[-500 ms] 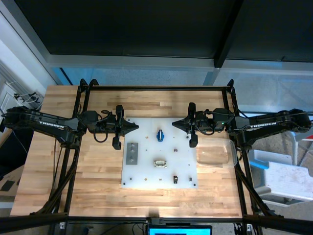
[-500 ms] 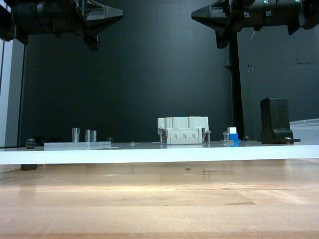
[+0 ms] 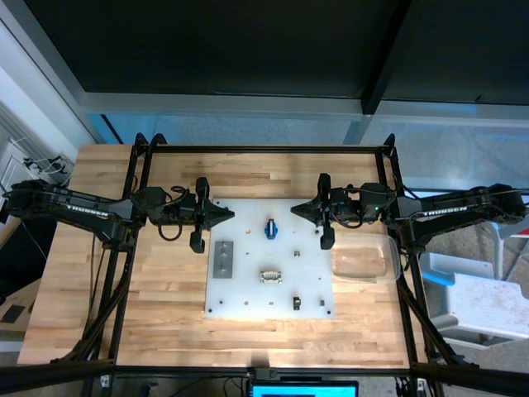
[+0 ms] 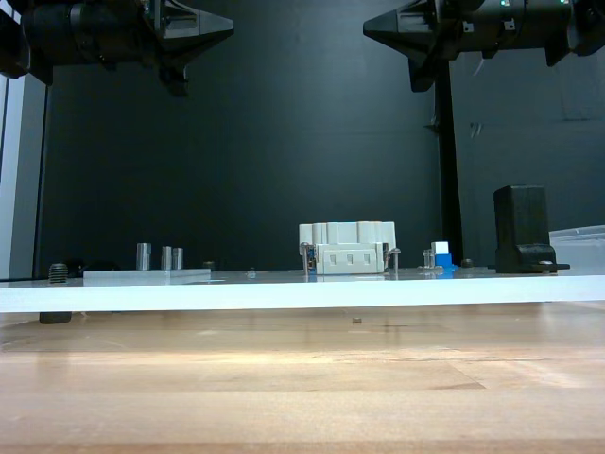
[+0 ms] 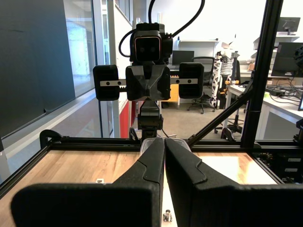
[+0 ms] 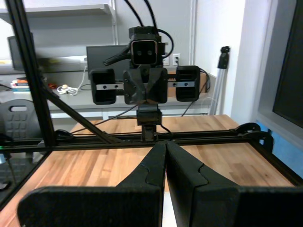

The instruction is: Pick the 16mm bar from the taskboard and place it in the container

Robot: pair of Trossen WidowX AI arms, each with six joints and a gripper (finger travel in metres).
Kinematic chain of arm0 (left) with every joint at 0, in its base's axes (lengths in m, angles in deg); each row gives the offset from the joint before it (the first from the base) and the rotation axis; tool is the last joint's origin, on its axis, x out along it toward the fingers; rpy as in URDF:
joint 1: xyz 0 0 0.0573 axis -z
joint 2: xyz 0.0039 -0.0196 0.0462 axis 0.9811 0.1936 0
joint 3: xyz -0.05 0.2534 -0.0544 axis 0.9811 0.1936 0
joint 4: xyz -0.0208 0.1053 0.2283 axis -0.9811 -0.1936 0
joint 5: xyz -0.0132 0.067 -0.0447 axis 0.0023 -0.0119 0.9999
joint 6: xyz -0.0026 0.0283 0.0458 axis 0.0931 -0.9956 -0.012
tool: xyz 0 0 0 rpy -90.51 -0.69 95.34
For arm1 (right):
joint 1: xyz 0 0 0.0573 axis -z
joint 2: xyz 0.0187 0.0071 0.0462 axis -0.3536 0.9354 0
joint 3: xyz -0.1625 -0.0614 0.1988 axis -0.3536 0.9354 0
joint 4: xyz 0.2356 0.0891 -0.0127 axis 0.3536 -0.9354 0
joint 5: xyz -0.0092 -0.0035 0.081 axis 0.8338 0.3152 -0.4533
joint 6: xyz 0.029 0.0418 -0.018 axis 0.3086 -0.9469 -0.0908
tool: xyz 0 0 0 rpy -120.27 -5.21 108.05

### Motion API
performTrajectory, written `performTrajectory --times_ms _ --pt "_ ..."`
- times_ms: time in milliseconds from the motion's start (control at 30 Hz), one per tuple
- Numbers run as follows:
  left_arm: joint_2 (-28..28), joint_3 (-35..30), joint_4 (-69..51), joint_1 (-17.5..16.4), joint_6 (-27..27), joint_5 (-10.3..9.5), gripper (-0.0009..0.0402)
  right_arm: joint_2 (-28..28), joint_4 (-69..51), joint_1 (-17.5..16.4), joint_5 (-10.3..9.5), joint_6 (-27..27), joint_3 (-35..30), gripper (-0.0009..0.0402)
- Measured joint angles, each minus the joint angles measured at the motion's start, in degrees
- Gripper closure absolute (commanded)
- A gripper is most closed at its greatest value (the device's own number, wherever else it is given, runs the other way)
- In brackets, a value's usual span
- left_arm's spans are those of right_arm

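Observation:
The white taskboard (image 3: 248,291) lies flat mid-table, carrying a grey metal block (image 3: 223,257), a blue part (image 3: 270,228) and a silver connector (image 3: 269,276). In the low view, short metal bars (image 4: 144,256) stand upright on the grey block (image 4: 142,275); I cannot tell which is the 16mm bar. The clear container (image 3: 361,262) sits just right of the board. My left gripper (image 3: 230,214) hovers high over the board's far left corner, shut and empty (image 5: 164,142). My right gripper (image 3: 295,210) faces it from the far right, also shut and empty (image 6: 166,144).
A black block (image 4: 521,230) stands near the board's front right (image 3: 296,301). A black metal frame (image 3: 264,150) borders the table's far edge and sides. Bare wood (image 3: 165,314) surrounds the board.

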Motion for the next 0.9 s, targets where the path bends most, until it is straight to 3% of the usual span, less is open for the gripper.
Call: performTrajectory --times_ms 233,633,900 --pt "0.0 0.0 0.0 0.0 0.0 0.0 0.0393 0.0 -5.1 0.0 -0.59 -0.4 -0.9 0.0393" --pt "0.0 0.0 -0.2 0.0 0.0 0.0 0.0393 0.3 -34.4 -0.5 -0.39 -1.5 -12.2 0.0393" --pt "0.0 0.0 -0.2 0.0 0.0 -0.02 0.0393 5.9 -50.3 -1.0 -0.39 -1.5 -22.1 0.0393"
